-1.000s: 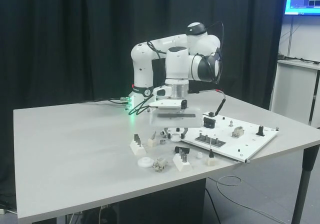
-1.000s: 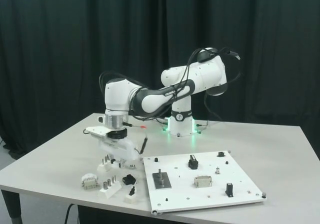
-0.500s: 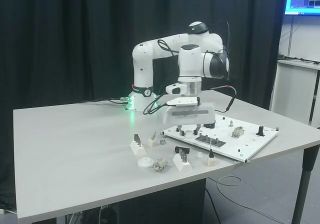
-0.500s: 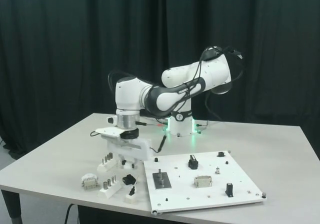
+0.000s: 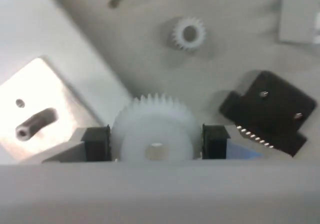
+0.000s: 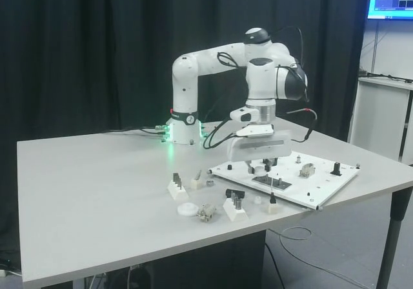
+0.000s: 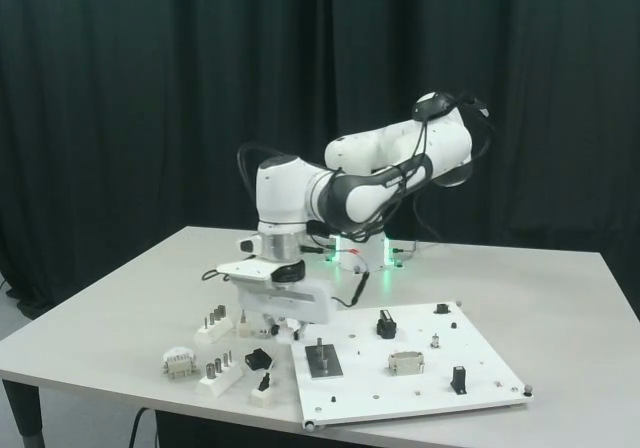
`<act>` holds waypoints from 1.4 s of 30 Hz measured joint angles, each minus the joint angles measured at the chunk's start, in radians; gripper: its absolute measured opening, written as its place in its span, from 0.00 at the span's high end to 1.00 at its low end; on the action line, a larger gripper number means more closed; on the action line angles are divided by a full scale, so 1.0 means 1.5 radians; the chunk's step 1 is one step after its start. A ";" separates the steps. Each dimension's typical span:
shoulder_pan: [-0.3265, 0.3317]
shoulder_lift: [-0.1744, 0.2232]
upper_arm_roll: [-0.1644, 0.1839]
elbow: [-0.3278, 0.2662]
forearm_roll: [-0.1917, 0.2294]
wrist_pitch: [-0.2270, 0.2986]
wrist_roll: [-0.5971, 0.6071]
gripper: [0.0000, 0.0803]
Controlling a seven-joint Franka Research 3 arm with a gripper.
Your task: Insert medium gear.
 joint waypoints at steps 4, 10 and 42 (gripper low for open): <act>0.015 0.000 0.000 -0.004 -0.007 0.000 0.000 0.51; 0.038 0.000 0.001 -0.012 -0.019 0.000 0.001 0.51; 0.108 -0.005 0.024 -0.067 -0.020 0.050 0.047 0.51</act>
